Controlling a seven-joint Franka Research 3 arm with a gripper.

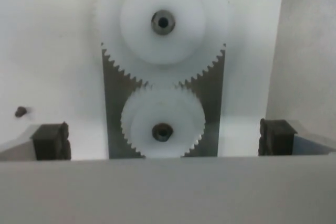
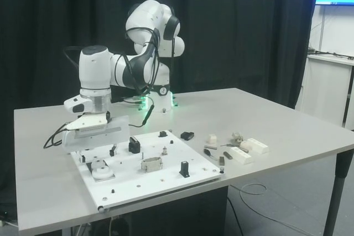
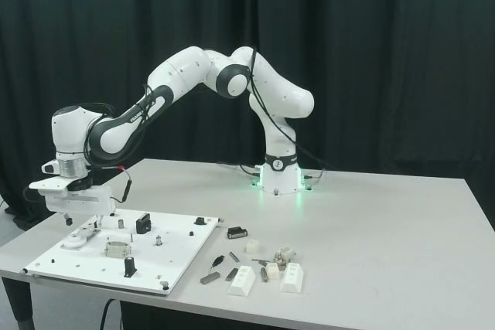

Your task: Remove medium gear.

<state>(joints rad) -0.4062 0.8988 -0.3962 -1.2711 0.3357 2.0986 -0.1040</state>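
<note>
Wrist view shows me the gripper (image 1: 163, 139) spread wide, its black fingertips (image 1: 51, 141) flanking the smaller white toothed plastic medium gear (image 1: 163, 121), which meshes with a larger white gear (image 1: 163, 22) on the white board (image 2: 160, 183).

Your wrist view cuts off the large gear (image 1: 163, 22) at the top — the medium gear's (image 1: 162, 123) lower teeth hide behind the end effector (image 1: 163, 139) body.
</note>
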